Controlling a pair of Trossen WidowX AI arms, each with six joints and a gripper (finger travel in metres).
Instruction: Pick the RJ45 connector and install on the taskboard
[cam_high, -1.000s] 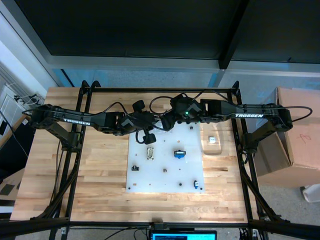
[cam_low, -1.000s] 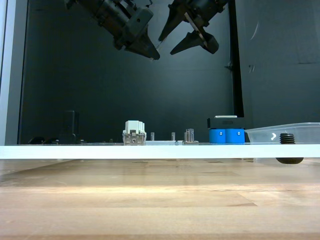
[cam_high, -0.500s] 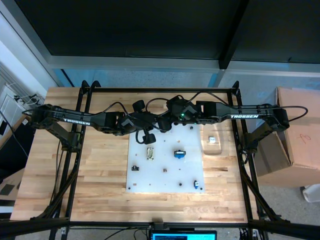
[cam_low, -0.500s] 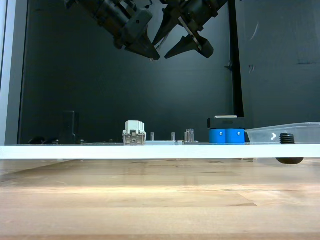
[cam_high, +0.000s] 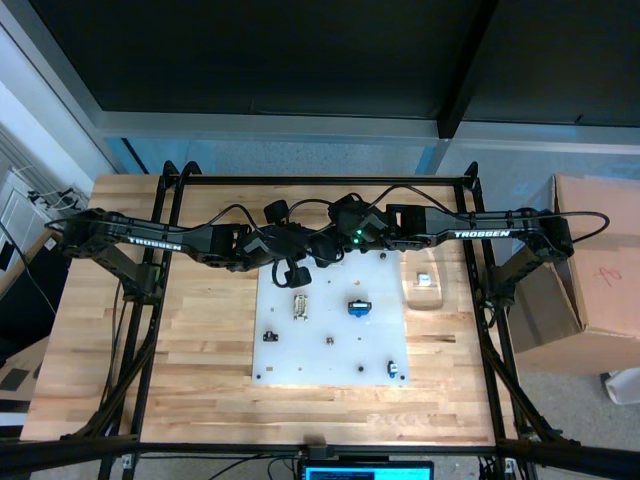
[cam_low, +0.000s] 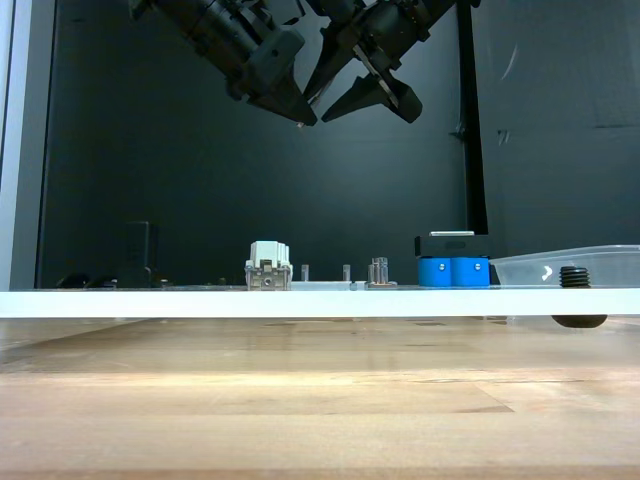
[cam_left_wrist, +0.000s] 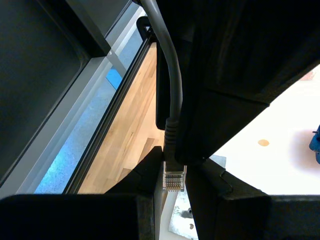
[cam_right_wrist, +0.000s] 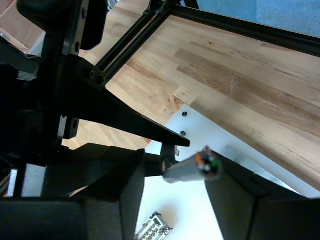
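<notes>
My left fingers (cam_left_wrist: 147, 175) were pinching the RJ45 connector (cam_left_wrist: 174, 181) from both sides. Its contact end poked out just past their tips, and its grey cable (cam_left_wrist: 172, 90) ran back between them. The taskboard (cam_high: 330, 330) lay well below those fingers on the desk (cam_high: 200, 350), so the connector was held in the air and sat in no port.

My right fingers (cam_right_wrist: 117, 185) were spread wide, just beside the left ones and at about the same height. The cable's cut end (cam_right_wrist: 206, 167) lay in the gap between them, and it seemed to touch neither.

As I judged it, the picking was done and the whole of the installing was left. The connector had yet to be brought down to the board beneath my fingers, lined up with its socket and pushed home. I could not tell which fitting below was that socket.

Against the frames from a second before, my right fingers had moved leftward toward the left ones, staying spread. The gap between the two pairs had closed until they overlapped in the low view. My left fingers had kept their place and their hold, and the connector had not moved. Nothing on the board below had shifted.
</notes>
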